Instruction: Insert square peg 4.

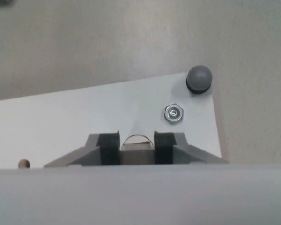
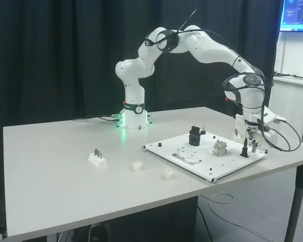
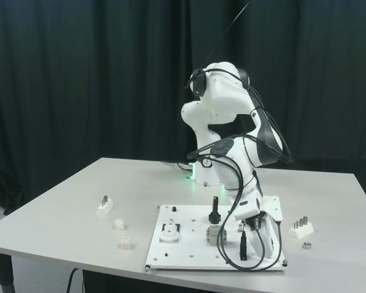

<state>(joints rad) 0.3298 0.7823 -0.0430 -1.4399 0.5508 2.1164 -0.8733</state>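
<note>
Black-padded fingers of the gripper point(image 1: 136, 149) pinch a small metal peg point(image 1: 136, 142) just above the white assembly board point(image 1: 61, 126); insertion looks under way. Next: line it over its hole and press down. Beyond sit a hex nut point(image 1: 173, 113) and grey rubber foot point(image 1: 199, 79).

Square peg 4 point(image 1: 136, 146), a small grey piece upright between the hand's point(image 1: 136, 149) black fingertips, above the white board point(image 1: 84, 122).
</note>
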